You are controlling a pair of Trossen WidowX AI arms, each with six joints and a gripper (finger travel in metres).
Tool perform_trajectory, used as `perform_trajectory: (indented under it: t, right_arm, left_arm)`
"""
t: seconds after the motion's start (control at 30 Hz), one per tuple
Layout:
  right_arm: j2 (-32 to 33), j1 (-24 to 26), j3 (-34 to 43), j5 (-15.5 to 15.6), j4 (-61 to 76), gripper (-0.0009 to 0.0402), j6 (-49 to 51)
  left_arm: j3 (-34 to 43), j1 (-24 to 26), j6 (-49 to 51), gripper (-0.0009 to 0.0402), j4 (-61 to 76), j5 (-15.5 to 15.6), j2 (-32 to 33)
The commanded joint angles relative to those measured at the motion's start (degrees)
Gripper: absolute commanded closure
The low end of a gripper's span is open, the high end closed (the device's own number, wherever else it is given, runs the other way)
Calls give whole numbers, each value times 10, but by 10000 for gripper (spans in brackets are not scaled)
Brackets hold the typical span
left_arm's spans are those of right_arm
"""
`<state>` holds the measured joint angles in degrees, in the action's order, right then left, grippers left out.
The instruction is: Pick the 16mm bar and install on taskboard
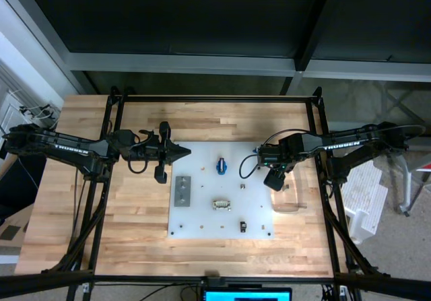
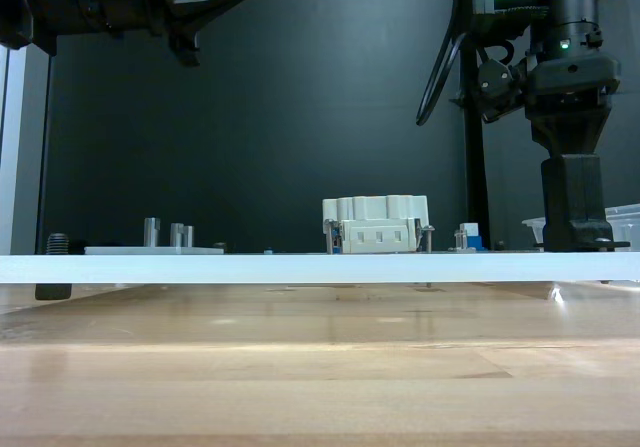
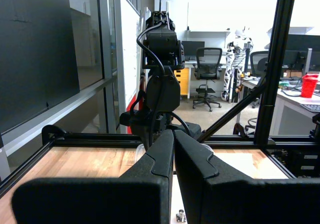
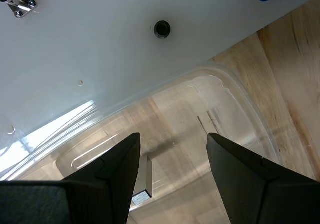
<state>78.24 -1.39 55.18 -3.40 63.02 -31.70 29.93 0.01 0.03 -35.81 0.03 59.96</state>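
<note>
Blue knob [image 1: 221,165], grey block [image 1: 182,190], white connector [image 1: 221,205]; clear tray [image 1: 295,210] on wooden table [image 1: 135,227].

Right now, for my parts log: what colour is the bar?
Silvery bar, best in right wrist view; right gripper above it, left gripper high at left.

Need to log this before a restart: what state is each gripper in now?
Left gripper: shut, holding nothing, high over the taskboard's left edge.
Right gripper: open, over the clear tray where the 16mm bar lies free.

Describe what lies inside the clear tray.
A metal bar lies free in the clear tray, partly hidden by the open right end effector above it. The shut left end effector hangs high above the board's far left corner.
</note>
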Motion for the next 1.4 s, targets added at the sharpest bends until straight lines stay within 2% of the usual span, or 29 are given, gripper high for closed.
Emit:
perform_trajectory:
  t: [0.03,1.17,1.4]
  right_arm:
    - [0,0,0,0,0,208,0]
    - [0,-1,0,0,1,208,2]
    - [-3,-50,0,0,3,208,66]
  left_arm:
    - [0,0,0,393,0,0,0]
    - [0,0,0,393,0,0,0]
    - [0,0,0,393,0,0,0]
